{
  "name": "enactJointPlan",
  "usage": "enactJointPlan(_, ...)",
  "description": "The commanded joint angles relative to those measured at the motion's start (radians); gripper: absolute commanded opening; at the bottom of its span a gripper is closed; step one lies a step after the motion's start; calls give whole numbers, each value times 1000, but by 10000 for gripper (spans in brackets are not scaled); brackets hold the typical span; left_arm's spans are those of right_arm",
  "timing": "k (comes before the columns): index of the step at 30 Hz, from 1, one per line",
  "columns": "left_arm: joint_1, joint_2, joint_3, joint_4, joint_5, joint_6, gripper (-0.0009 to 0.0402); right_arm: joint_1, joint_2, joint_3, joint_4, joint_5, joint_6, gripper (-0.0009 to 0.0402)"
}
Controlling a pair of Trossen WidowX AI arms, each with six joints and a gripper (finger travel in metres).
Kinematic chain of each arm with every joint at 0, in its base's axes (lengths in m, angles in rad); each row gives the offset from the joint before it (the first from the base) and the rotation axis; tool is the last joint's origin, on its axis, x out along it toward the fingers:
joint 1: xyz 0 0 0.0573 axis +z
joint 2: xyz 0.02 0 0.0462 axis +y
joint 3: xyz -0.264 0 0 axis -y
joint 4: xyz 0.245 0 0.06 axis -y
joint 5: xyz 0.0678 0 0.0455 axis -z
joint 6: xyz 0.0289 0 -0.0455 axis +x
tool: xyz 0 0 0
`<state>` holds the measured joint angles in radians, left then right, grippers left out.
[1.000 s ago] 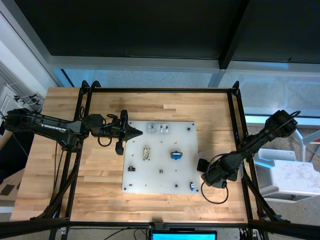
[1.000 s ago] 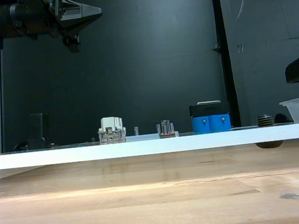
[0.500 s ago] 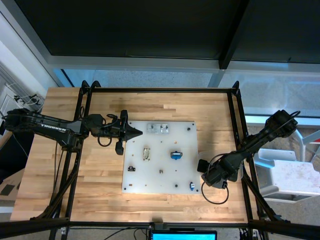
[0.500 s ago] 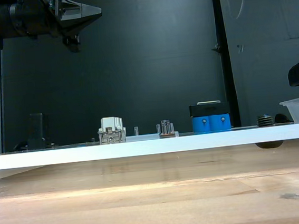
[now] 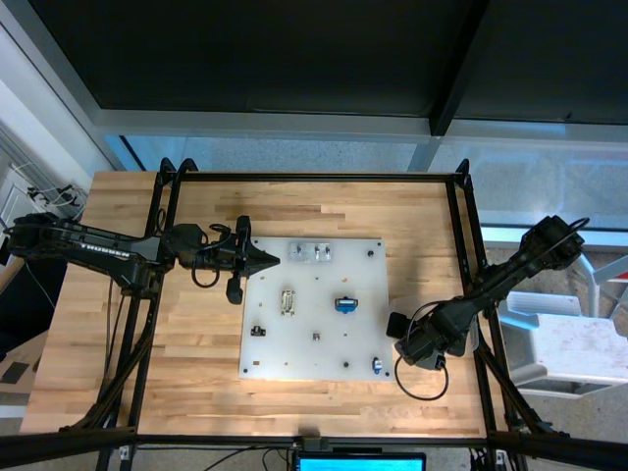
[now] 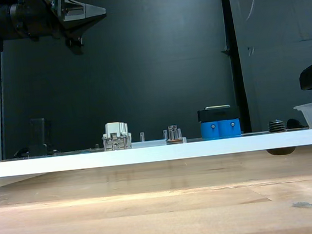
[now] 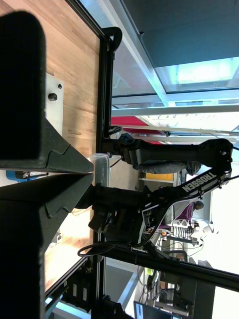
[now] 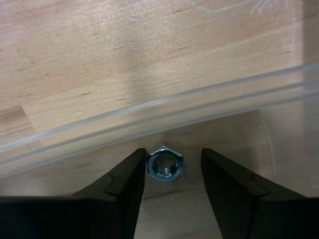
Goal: Pick the M12 fastener and fasten on the M12 threads
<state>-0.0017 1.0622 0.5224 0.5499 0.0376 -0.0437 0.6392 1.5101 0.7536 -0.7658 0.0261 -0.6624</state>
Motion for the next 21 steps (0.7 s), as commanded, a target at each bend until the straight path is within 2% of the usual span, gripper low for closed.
enactJointPlan(1, 0, 0, 0, 0, 0, 0, 0, 0, 0, 0, -2, -4, 0, 119)
enactJointPlan(9, 0, 0, 0, 0, 0, 0, 0, 0, 0, 0, -1, -3, 0, 77)
enactJointPlan(21, 0, 0, 0, 0, 0, 0, 0, 0, -9, 15, -15, 0, 1, 41)
